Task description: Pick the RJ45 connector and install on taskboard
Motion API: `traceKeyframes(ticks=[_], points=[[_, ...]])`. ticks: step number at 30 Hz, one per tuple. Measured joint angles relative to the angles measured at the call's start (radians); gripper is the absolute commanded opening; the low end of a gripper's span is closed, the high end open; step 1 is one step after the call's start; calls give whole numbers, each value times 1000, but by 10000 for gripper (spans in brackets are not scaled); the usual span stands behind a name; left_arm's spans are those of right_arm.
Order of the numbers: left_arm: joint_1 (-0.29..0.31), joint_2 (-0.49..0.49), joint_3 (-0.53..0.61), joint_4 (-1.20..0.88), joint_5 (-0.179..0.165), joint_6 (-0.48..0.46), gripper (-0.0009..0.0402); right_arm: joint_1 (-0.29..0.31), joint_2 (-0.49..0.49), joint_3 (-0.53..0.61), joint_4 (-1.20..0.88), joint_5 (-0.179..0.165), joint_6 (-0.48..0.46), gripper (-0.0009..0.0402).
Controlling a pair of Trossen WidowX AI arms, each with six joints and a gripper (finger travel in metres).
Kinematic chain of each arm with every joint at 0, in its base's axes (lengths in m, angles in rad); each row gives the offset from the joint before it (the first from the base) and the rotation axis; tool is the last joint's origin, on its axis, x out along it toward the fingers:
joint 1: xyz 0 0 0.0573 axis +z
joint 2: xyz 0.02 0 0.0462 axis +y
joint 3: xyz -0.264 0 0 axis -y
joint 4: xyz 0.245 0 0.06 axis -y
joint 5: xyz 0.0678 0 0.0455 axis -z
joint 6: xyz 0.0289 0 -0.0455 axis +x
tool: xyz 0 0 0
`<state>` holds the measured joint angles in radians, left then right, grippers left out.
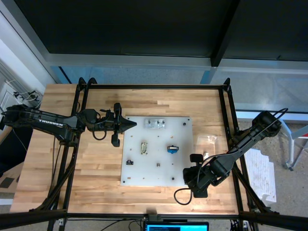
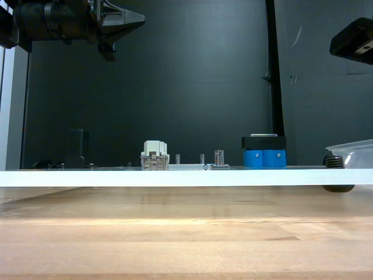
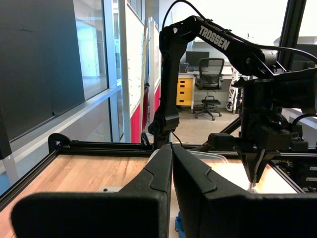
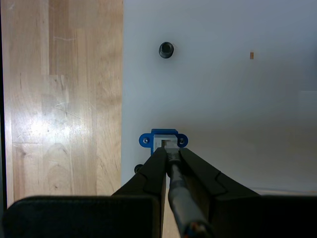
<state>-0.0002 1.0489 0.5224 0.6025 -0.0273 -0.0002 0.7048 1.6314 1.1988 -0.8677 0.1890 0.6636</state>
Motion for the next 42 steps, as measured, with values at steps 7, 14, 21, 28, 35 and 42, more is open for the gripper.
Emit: traceKeyframes(ticks=[7, 14, 21, 28, 35, 42], points=[[0, 0, 0, 0, 0, 0, 0, 0, 0, 0, 10, -9, 0, 0], [0, 0, 0, 0, 0, 0, 0, 0, 0, 0, 10, -8, 0, 0], [0, 0, 0, 0, 0, 0, 0, 0, 0, 0, 7, -6, 0, 0], [0, 0, 0, 0, 0, 0, 0, 0, 0, -8, 14, -6, 0, 0], [0, 0, 0, 0, 0, 0, 0, 0, 0, -23, 32, -7, 0, 0], [0, 0, 0, 0, 0, 0, 0, 0, -1, -42, 58, -5, 0, 0]])
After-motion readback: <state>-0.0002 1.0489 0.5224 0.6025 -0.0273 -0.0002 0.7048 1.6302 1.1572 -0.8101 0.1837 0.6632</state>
